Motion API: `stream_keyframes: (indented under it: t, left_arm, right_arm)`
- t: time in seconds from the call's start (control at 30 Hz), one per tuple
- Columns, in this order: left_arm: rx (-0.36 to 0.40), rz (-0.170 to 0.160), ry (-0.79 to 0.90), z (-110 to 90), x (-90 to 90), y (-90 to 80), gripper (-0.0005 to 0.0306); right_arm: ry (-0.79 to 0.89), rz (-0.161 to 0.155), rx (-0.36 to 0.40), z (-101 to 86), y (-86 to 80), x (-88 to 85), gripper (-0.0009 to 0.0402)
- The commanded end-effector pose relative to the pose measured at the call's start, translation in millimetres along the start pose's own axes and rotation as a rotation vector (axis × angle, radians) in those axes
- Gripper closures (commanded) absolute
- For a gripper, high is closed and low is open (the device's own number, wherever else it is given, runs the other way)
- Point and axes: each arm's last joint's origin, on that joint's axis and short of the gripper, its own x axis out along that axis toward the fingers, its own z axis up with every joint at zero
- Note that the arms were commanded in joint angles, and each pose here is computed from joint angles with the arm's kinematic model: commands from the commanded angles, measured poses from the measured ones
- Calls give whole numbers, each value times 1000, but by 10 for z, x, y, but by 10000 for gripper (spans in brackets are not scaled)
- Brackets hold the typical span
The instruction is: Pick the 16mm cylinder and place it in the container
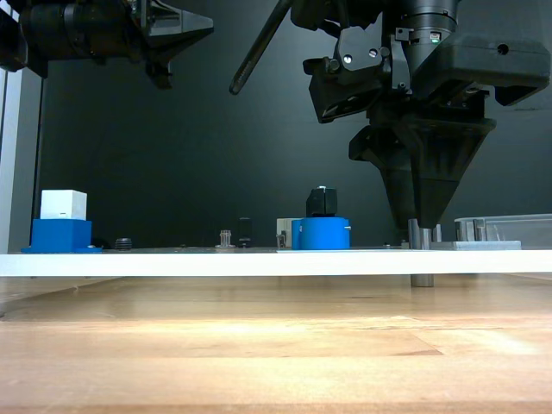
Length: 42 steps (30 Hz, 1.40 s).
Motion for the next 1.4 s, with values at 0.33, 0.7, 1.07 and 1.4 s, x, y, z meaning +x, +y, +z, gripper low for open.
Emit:
stream_keyframes:
  t: [0.33,0.7,1.07,1.4]
  left_arm:
    - [0,0,0,0,0,0,300]
    - [0,0,0,0,0,0,300]
    - [0,0,0,0,1,1,300]
    - [0,0,0,0,0,0,300]
  right_arm:
    - [-3,-2,0,-19,-4,50,225]
    - [-6,-7,-2,-18,-5,50,280]
    - [-1,0,-3,-22,-4,48,333]
    - [-1,0,-3,-23,-2,47,360]
